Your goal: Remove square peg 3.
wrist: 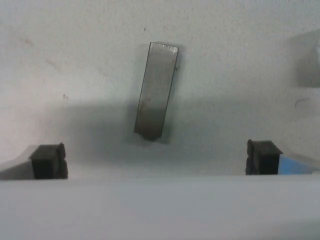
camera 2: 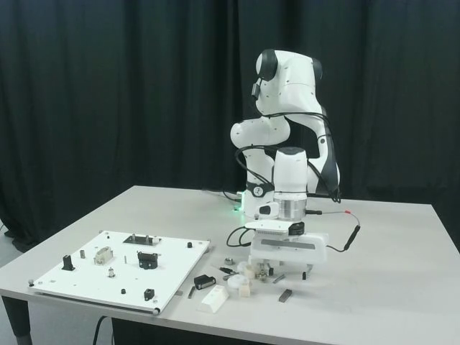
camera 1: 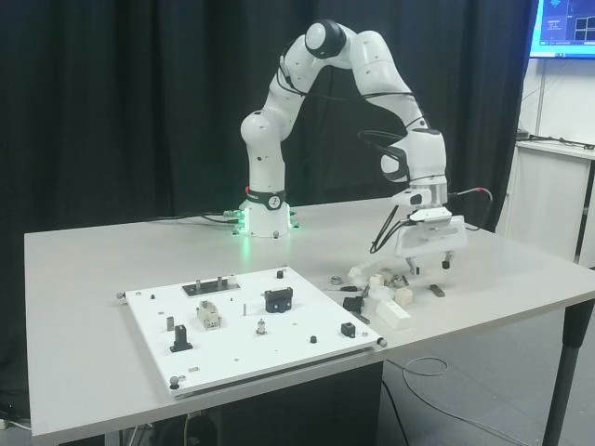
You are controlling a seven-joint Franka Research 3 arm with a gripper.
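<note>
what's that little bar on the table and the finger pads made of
The bar looks like bare metal, probably steel: grey, with a dull brushed sheen and crisp square edges. It lies flat on the table below the open gripper. The finger pads look like black rubber or plastic: matte and ribbed; which one is unclear.

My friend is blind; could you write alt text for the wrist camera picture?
A small grey metal bar lies flat on the grey table, untouched. The robot's gripper hangs open above it, its two black fingertips wide apart on either side.
</note>
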